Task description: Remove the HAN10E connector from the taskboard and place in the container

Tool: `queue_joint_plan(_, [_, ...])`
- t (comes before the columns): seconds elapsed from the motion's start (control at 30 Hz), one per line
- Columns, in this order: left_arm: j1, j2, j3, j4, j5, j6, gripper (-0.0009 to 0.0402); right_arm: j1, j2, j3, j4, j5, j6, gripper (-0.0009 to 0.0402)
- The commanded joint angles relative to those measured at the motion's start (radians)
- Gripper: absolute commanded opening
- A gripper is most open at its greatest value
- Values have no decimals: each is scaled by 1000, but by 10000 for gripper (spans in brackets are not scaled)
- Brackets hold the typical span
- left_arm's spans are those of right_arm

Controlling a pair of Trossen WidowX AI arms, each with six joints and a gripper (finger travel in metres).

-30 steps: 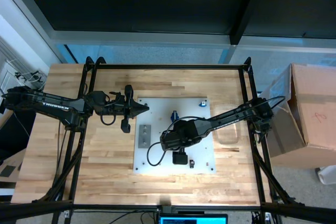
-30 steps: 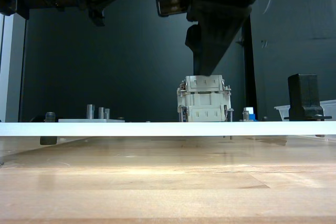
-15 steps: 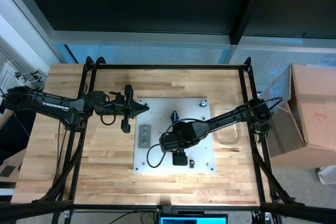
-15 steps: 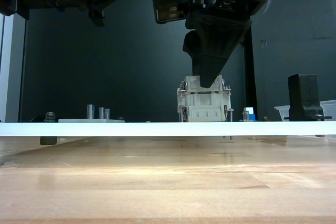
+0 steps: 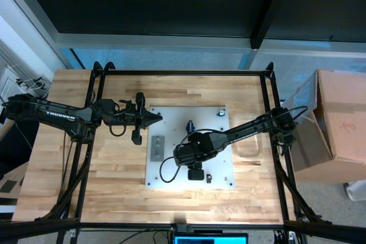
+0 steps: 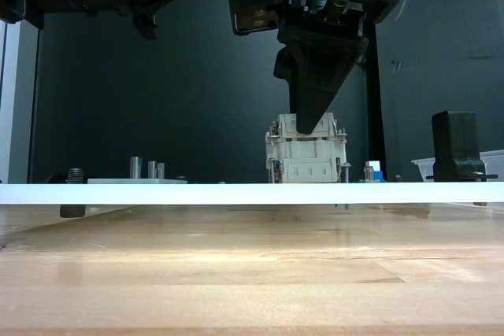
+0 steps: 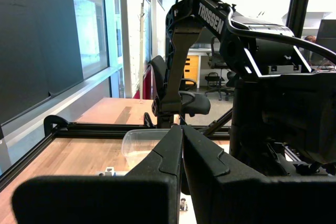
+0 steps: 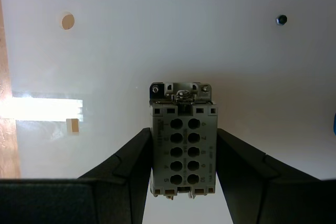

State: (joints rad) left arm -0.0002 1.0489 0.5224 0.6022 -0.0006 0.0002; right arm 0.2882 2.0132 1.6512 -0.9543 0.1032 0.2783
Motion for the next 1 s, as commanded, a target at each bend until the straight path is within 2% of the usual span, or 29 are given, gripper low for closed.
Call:
queue_joint_plan(0.03, [0, 0, 0, 0, 0, 0, 0, 0, -3, 0, 3, 0, 2, 37])
queue_joint_plan(0.2, [0, 0, 0, 0, 0, 0, 0, 0, -11, 4, 2, 1, 1, -2])
queue_joint_plan(0.4, [0, 0, 0, 0, 0, 0, 0, 0, -30, 8, -2, 1, 1, 10])
queue_joint_plan(0.73, [0, 0, 0, 0, 0, 0, 0, 0, -97, 8, -17, 1, 5, 7])
queue_joint_plan(1.0, [0, 0, 0, 0, 0, 0, 0, 36, -158, 7, -76, 2, 29, 7])
